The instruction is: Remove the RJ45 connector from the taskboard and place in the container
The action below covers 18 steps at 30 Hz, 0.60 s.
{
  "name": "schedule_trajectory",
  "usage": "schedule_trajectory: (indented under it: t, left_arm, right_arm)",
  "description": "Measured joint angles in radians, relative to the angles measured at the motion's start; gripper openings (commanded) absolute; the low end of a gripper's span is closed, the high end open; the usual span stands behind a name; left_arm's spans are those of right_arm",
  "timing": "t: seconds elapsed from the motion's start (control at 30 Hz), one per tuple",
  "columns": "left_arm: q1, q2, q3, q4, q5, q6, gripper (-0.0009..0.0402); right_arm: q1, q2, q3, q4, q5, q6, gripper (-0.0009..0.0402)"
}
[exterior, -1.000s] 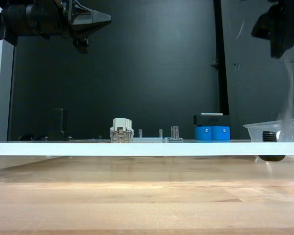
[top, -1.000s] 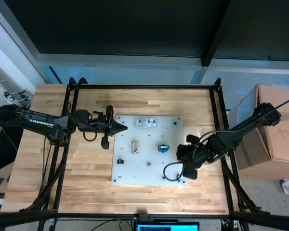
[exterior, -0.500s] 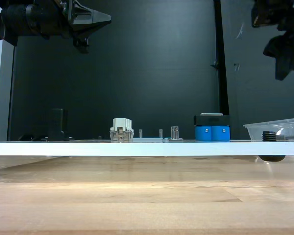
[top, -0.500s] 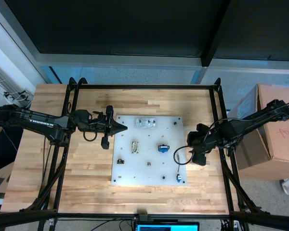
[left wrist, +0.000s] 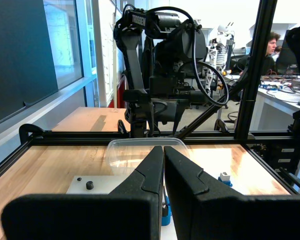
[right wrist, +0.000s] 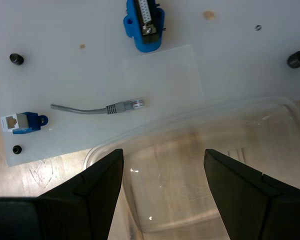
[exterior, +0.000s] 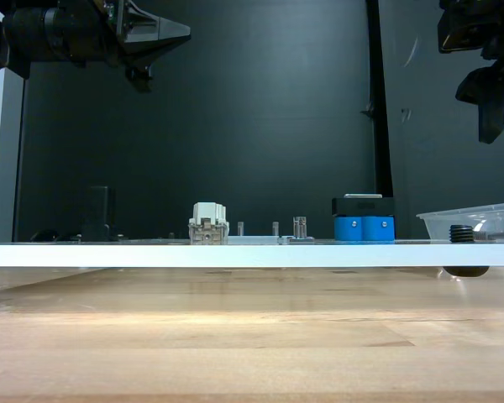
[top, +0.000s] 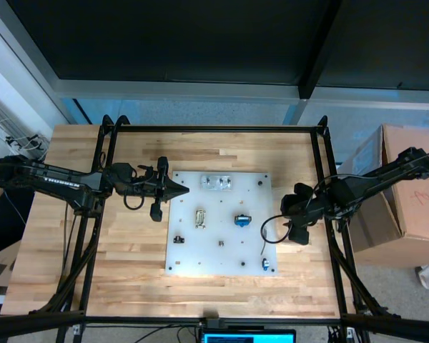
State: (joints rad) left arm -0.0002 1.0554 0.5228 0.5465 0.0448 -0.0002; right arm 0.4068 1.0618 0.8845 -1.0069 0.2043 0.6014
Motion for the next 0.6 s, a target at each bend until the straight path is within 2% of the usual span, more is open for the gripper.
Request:
schedule_trajectory:
  t: [0.1, 0.27, 0.43, 0.5, 0.6]
  left_arm:
    - [0.000, 0.000, 0.000, 0.000, 0.000, 0.000, 0.0000]
    - [0.000, 0.000, 0.000, 0.000, 0.000, 0.000, 0.0000]
    - [0.000, 0.000, 0.000, 0.000, 0.000, 0.000, 0.0000]
    - [0.000, 0.000, 0.000, 0.000, 0.000, 0.000, 0.0000]
    - [0.000, 0.000, 0.000, 0.000, 0.000, 0.000, 0.0000]
  right_arm:
    - [0.000, 0.034, 0.010, 0.004, -0.037, -0.042, 0.0224]
    - [0.000, 0.120, 0.063, 0.008, -0.052, -0.131, 0.0224]
    - [-0.002, 0.216, 0.114, 0.013, -0.105, -0.193, 0.0224]
    - [-0.004, 0.250, 0.132, 0.011, -0.127, -0.175, 0.0224]
    - [-0.011, 0.301, 0.162, 0.014, -0.129, -0.057, 0.0224]
